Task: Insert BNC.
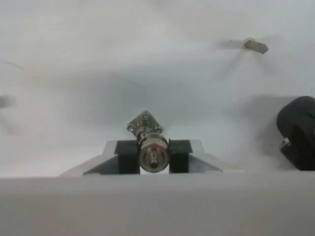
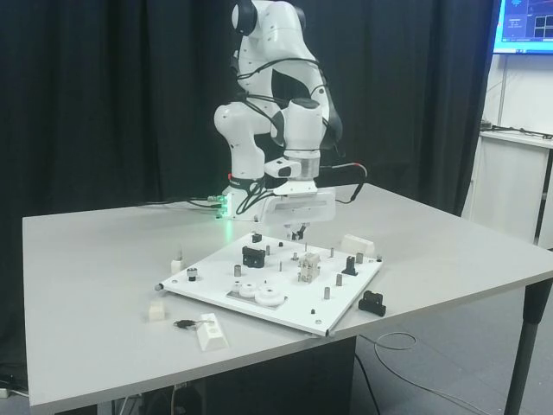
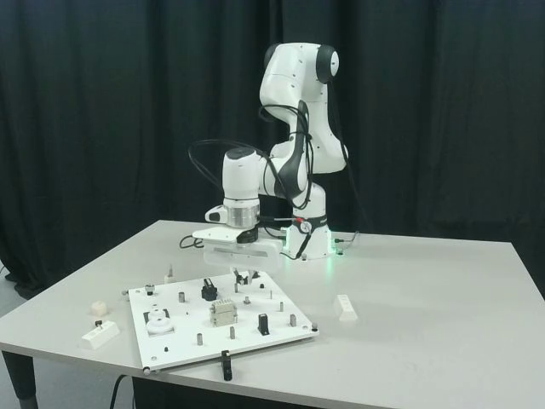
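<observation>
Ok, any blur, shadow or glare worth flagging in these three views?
Wrist view: the BNC connector between the black fingers is fairly crisp, the white board soft with a broad shadow. First room view: a bright monitor glares at the edge. Second room view: evenly lit, a green light at the arm's base.

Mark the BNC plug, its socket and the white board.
BNC plug (image 1: 153, 153), wrist view, on its round front face.
Socket (image 1: 144, 121), wrist view, on its flange.
White board (image 2: 341, 303), first room view, on bare surface.

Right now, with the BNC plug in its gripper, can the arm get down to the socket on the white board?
Probably yes: the gripper, shut on the BNC plug, hangs above the socket on the white board, nothing between.
</observation>
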Robot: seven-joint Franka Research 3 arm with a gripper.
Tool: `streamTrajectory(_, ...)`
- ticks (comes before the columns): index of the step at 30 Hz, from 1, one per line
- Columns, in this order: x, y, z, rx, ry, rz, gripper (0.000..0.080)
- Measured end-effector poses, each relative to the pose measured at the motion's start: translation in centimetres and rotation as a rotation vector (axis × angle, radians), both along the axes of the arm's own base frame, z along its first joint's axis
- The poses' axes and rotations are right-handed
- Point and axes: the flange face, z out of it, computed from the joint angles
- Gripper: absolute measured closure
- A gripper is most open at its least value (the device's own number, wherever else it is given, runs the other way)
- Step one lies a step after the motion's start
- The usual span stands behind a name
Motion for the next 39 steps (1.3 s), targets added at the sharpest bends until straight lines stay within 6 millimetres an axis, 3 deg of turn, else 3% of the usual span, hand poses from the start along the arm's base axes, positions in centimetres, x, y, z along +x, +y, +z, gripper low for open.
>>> streamTrajectory(39, -1.4, 0.3, -3.1, 0.0, -0.039, 0.02, 0.0679)
